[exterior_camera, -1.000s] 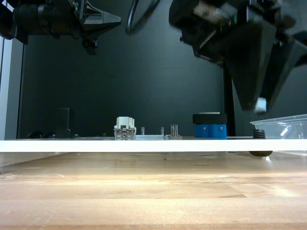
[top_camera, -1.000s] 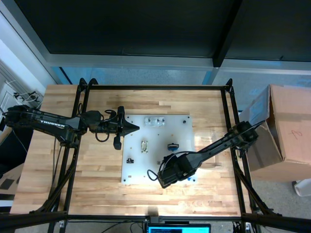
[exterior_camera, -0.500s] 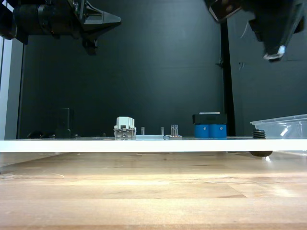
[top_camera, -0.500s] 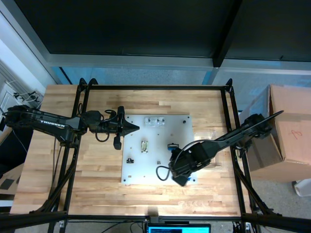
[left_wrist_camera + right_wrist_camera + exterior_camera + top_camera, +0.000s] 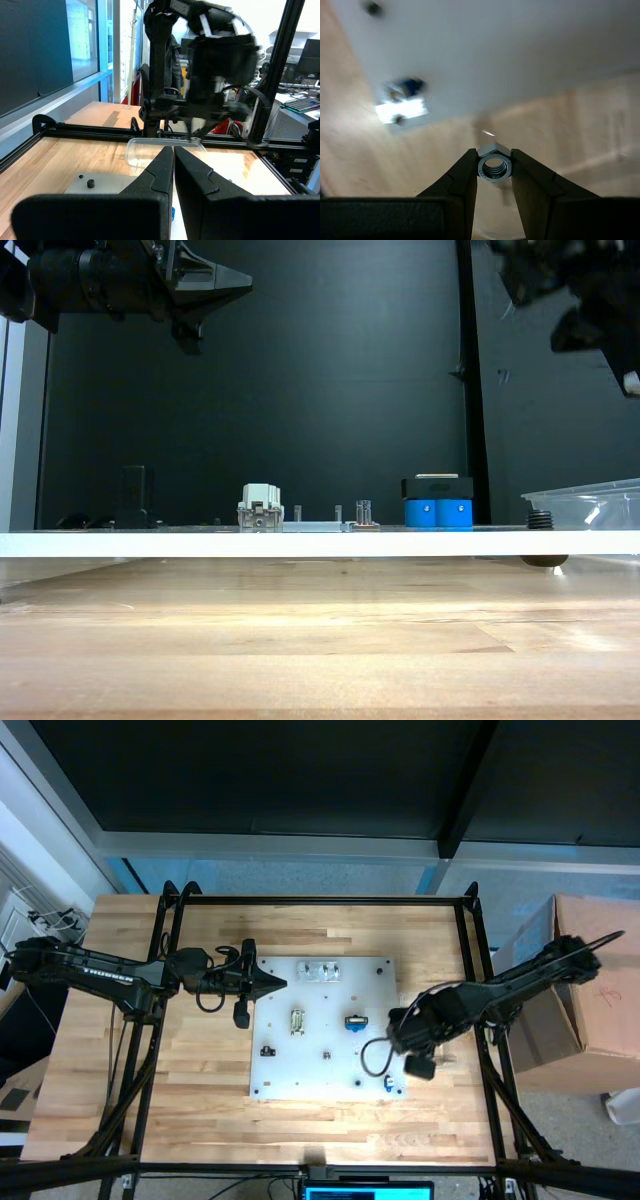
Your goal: Unfasten the M12 nut and place it in the container
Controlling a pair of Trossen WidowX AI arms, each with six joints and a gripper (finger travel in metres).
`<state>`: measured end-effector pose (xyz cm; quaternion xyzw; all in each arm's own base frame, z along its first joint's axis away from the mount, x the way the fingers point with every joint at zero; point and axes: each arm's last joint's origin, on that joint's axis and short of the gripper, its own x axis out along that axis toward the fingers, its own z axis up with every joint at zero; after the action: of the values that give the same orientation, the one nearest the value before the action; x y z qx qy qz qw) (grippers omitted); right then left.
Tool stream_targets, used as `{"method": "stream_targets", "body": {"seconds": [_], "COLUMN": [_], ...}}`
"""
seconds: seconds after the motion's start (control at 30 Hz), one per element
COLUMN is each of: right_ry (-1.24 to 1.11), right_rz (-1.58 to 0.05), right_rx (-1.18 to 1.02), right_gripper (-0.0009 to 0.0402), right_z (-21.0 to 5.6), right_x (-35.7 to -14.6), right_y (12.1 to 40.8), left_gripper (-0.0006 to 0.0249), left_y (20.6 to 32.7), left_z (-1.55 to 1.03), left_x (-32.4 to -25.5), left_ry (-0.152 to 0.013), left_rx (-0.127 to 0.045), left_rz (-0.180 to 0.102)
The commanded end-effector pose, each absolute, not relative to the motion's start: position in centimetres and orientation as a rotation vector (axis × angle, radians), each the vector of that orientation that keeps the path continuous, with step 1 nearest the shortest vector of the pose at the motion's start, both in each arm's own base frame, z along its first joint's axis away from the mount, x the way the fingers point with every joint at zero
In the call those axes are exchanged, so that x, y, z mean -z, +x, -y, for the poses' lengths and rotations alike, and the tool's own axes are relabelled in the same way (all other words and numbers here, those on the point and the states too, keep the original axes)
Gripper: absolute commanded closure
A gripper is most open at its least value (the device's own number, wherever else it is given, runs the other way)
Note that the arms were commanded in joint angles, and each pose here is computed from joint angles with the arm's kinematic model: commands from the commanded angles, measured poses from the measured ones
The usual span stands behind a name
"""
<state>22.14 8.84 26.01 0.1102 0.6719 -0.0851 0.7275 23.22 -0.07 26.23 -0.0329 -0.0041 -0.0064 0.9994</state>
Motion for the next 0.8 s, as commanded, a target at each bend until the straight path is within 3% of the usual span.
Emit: {"method": "stream_targets", "body": {"seconds": [0.03,0.27,0.63,0.8], "right_ry": [0.217,0.195,0.185,0.205], "right_rz": [-1.487,-1.477,-1.451,-1.453], "right_rx": [0.173,0.149,0.125,0.198], "right_gripper": [0.0391,0.0391,0.0391,0.0369], "right_z": [-7.3,-5.8,-5.6,-5.4], "right_x": [-24.8,-22.5,-16.5,-15.5], "right_y": [20.3,18.1,17.8,17.6], "left_gripper": [0.0243,0.0243,0.0243,0.0243], "left_y": [23.2,23.2,23.2,23.2], "left_z": [0.06,0.06,0.06,0.07], "left_x": [-26.23,-26.23,-26.23,-26.23], "left_ry": [-0.065,-0.065,-0.065,-0.065], "left_rx": [0.012,0.012,0.012,0.013], "left_rz": [0.008,0.008,0.008,0.008]}}
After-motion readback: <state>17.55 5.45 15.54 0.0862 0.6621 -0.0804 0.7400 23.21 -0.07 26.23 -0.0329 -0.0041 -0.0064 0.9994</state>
